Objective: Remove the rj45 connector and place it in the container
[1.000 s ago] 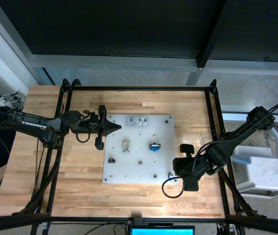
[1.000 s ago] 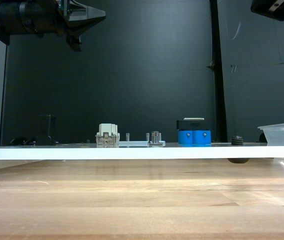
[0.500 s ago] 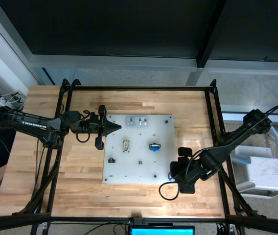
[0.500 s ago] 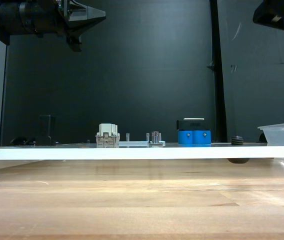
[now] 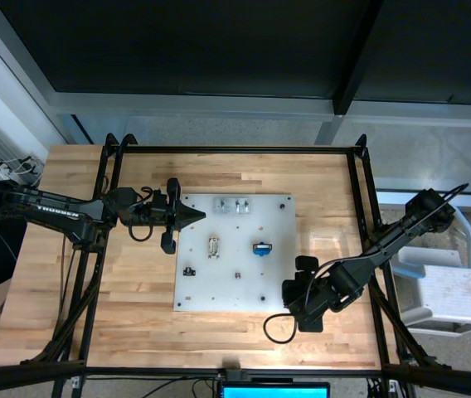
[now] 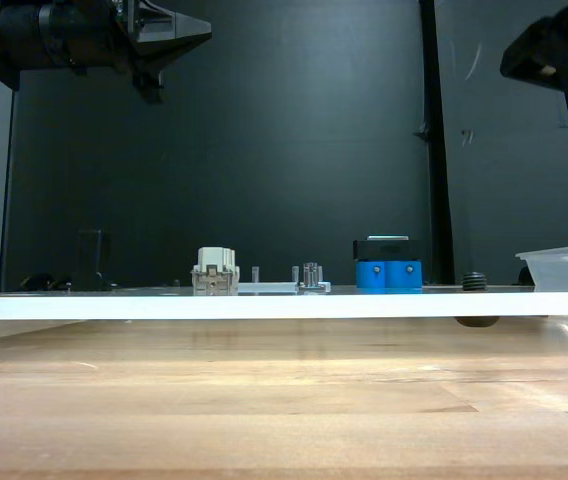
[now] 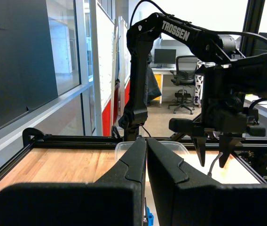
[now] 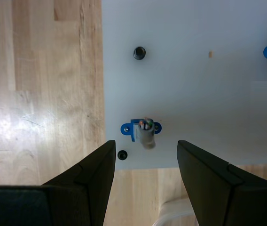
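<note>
The right gripper (image 8: 144,142) hangs high above the near-right corner of the white board (image 5: 235,282), pointing straight down, with its jaws spread wide. Directly beneath the gap between them sits the rj45 connector (image 8: 146,136), a small pale plug with coloured wires showing at its top. It is seated in a small blue holder (image 8: 126,128) close to the board's near edge. The jaws are well clear of the plug and touch nothing. A black screw head (image 8: 139,52) stands farther in on the board.

The container (image 6: 549,256), a clear tub, rests on the bench (image 5: 94,332) just beside the board's right edge, farther back than the right gripper. Whether anything lies in it cannot be told.

The left gripper (image 5: 196,215) is held level and high over the far-left part of the board, pointing right. Its jaws are pressed together with only a thin slit between them and hold nothing.

Near the middle of the board stand a pale grey socket block (image 6: 215,272) and, to its right, a blue fixture with a black top (image 6: 388,268). Both are apart from either gripper.
</note>
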